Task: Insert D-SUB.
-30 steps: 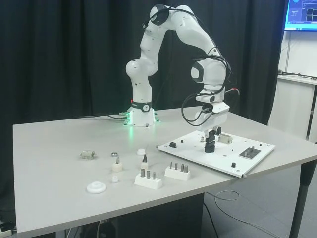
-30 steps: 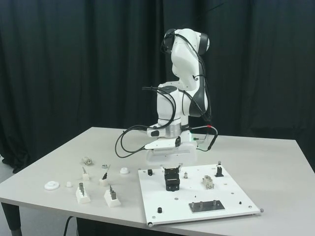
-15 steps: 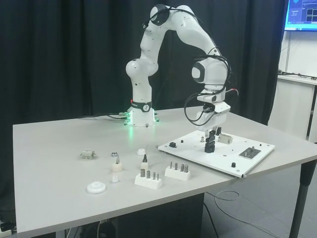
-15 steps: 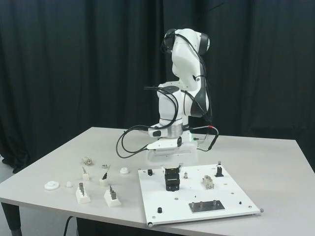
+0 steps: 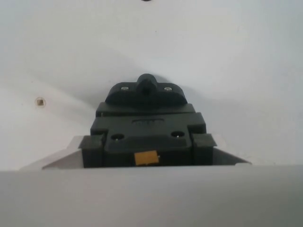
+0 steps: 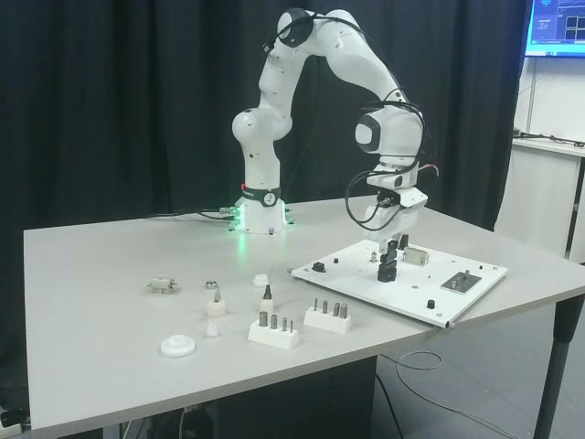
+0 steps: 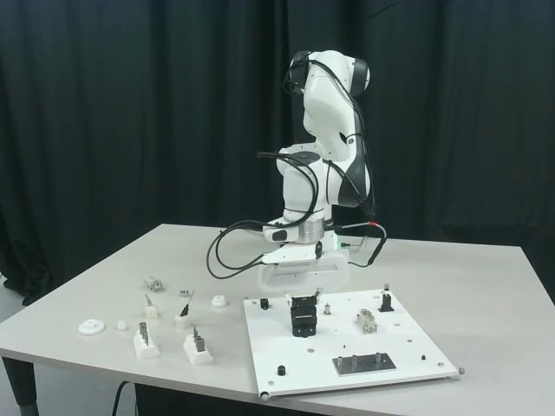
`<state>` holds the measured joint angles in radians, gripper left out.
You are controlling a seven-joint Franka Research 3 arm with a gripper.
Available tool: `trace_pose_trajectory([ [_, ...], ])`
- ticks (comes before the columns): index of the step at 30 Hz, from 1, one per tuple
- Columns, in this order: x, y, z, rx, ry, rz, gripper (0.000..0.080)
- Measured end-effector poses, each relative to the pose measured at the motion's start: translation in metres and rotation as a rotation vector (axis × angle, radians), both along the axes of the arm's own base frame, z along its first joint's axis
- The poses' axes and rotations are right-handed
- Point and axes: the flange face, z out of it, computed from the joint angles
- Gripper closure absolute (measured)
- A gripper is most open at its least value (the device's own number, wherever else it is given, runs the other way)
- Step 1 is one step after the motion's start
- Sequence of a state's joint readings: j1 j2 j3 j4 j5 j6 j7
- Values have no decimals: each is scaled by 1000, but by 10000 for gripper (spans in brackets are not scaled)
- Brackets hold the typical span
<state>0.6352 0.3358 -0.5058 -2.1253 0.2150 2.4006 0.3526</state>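
On the white board (image 7: pixel 347 347), black D-SUB connector (image 5: pixel 147 137) shows no legible lettering

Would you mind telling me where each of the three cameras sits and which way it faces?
Wrist view: on the arm's wrist, looking down at the black D-SUB connector on the white board; none of the robot's own body can be identified.
First room view: off a table corner, looking across at the whole arm and its green-lit base.
Second room view: facing the table's front edge, the arm behind the board.
Both room views share the gripper above the connector.
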Motion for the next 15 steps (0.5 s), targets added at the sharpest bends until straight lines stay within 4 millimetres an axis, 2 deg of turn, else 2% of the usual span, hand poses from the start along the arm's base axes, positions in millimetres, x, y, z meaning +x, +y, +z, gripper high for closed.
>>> trace_pose_trajectory([
  [15, 0, -1, 0, -1, -3, -42, 419],
])
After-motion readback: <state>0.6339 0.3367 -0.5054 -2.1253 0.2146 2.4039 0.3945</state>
